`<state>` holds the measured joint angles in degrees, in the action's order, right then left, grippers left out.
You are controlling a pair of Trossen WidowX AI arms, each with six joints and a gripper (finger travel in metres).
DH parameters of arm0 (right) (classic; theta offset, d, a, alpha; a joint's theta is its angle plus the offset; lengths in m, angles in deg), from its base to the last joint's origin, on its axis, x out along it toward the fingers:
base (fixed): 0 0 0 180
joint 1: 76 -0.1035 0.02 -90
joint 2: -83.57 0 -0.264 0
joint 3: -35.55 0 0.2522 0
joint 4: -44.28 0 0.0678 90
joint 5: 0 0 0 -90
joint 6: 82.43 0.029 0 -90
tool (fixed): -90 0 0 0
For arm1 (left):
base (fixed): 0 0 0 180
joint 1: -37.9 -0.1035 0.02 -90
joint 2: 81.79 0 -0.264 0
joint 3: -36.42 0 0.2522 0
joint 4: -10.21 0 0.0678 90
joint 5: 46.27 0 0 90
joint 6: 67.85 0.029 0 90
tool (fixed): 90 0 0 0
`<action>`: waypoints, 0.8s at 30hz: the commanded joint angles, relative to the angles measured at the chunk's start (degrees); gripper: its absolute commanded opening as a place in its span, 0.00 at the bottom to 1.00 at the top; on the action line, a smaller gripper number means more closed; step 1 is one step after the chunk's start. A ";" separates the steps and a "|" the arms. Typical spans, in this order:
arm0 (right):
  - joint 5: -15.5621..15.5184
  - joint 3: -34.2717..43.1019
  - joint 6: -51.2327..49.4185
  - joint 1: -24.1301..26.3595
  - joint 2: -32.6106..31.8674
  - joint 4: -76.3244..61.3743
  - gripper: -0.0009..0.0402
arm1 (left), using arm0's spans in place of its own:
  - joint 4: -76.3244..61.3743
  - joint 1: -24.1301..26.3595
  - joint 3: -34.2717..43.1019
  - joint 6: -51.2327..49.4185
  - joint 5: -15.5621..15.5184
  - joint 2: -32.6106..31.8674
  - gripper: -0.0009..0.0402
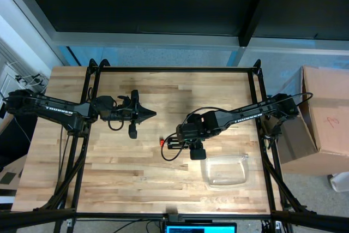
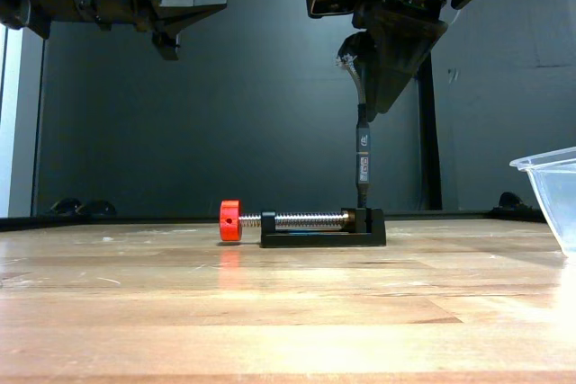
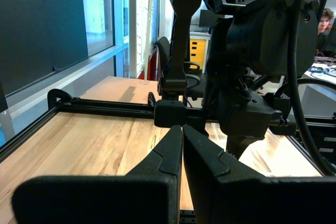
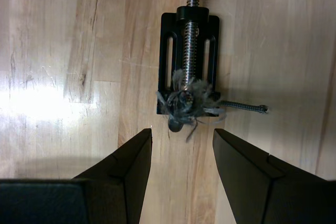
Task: Remove the USB-C connector from the USB-C receptacle and place in the container
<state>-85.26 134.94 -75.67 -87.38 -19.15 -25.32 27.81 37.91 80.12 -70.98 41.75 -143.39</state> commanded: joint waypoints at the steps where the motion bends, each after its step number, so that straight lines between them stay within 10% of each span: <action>1: -0.02 0.02 -0.04 -0.04 0.07 0.07 0.41 | 0.02 -0.02 0.02 0.02 0.00 0.00 0.02; 24: 0.26 -0.15 0.35 -0.26 -2.49 3.23 0.41 | 0.02 0.00 0.02 0.02 0.00 0.00 0.02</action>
<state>-85.20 134.81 -75.43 -87.64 -21.40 -22.43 27.78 37.91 80.14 -70.98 41.73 -143.39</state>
